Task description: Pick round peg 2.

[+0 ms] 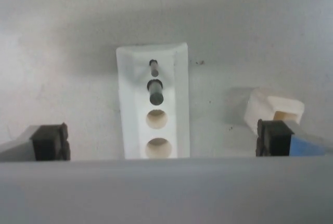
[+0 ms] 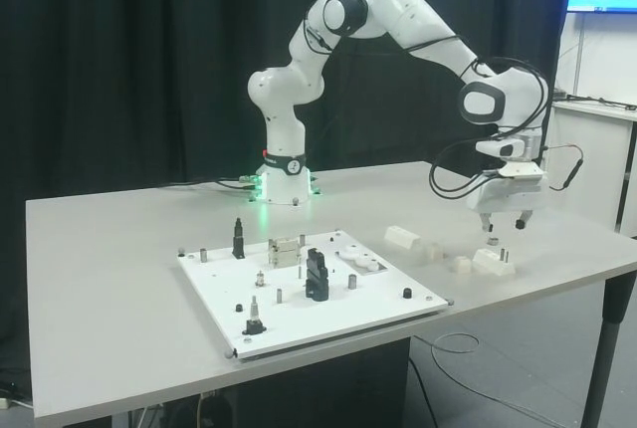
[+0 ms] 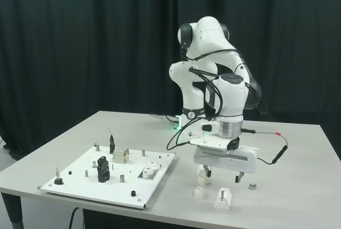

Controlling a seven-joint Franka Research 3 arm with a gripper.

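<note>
The white arm reaches out over the grey table, near its front edge. Its gripper hangs spread wide, holding nothing, straight above the white block, ready to drop. The peg, seemingly smooth grey metal, stands in the block's second hole.

- Your peg holder looks like matt white plastic, smooth-faced.
- The round peg 2 in it reads as dark, dull metal.
- The table is matt grey.
- The arm's shell is glossy white plastic.
</note>
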